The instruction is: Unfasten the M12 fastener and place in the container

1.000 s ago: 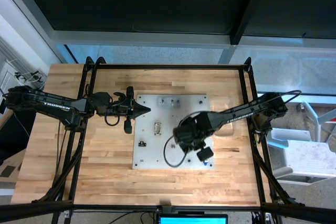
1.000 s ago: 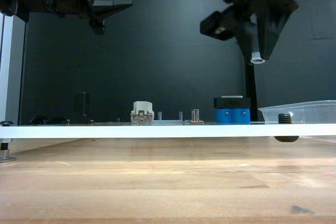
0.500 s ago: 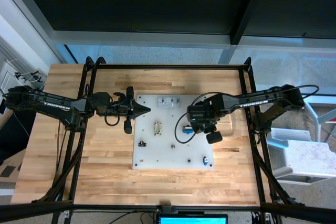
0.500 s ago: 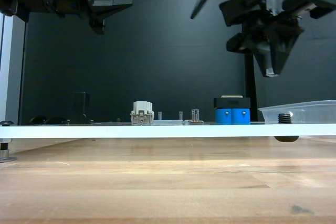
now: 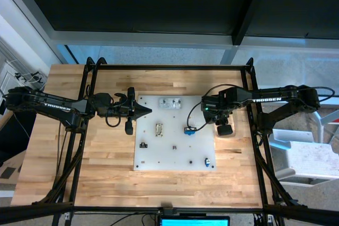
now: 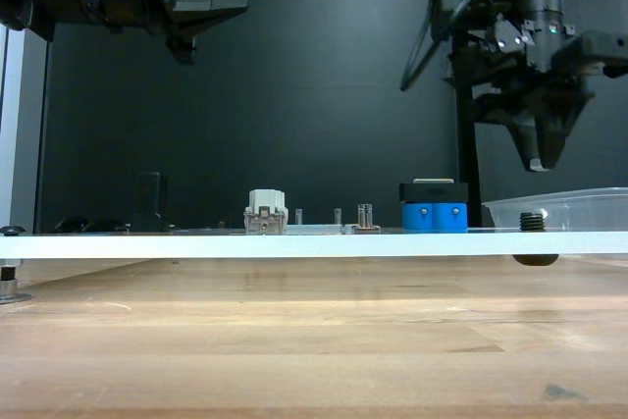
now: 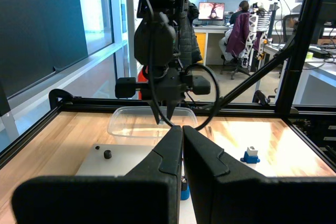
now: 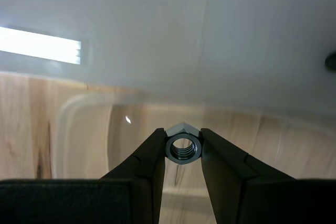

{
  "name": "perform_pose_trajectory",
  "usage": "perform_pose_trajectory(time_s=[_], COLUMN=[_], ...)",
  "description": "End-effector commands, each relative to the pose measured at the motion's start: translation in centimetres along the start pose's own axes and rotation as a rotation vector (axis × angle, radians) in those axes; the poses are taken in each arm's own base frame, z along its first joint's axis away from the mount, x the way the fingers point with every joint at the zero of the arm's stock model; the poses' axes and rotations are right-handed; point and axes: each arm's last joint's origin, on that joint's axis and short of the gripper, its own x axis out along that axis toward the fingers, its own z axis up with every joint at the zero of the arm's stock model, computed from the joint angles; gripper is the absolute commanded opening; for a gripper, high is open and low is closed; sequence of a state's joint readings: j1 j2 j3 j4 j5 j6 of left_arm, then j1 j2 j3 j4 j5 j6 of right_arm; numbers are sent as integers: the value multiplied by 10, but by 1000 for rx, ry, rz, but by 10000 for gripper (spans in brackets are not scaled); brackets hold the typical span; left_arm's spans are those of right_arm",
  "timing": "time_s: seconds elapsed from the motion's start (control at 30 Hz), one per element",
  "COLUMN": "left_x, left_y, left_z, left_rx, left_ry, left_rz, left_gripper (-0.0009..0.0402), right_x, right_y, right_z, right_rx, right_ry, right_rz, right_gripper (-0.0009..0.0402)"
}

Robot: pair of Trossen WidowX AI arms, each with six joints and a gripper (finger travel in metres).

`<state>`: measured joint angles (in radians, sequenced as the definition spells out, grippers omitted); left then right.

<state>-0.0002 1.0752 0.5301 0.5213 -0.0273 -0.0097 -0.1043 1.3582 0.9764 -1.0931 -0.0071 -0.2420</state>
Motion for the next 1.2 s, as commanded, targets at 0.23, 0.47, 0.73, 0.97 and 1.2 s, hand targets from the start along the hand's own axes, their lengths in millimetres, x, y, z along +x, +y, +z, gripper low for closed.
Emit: perform_pose_trajectory(time_s=[0.23, 0.47, 0.73, 0.97, 1.2], left_x=[0, 0, 0, 0, 0], left_y=[0, 0, 0, 0, 0], left_z=[0, 0, 0, 0, 0], left_rx=[0, 0, 0, 0, 0], left_ry=[0, 0, 0, 0, 0], left_rz=[0, 0, 0, 0, 0], left_gripper=[0, 0, 0, 0, 0], right_x=[8, 16, 21, 21, 21], right_y=[-5, -9, -14, -14, -14], right_z=[-29, -44, -47, -46, -46], right_rx=[40, 83, 101, 102, 102], right_ry=[16, 40, 53, 48, 47], right_rz=[-19, -18, -71, -68, -68], right_gripper=[23, 23, 23, 23, 41])
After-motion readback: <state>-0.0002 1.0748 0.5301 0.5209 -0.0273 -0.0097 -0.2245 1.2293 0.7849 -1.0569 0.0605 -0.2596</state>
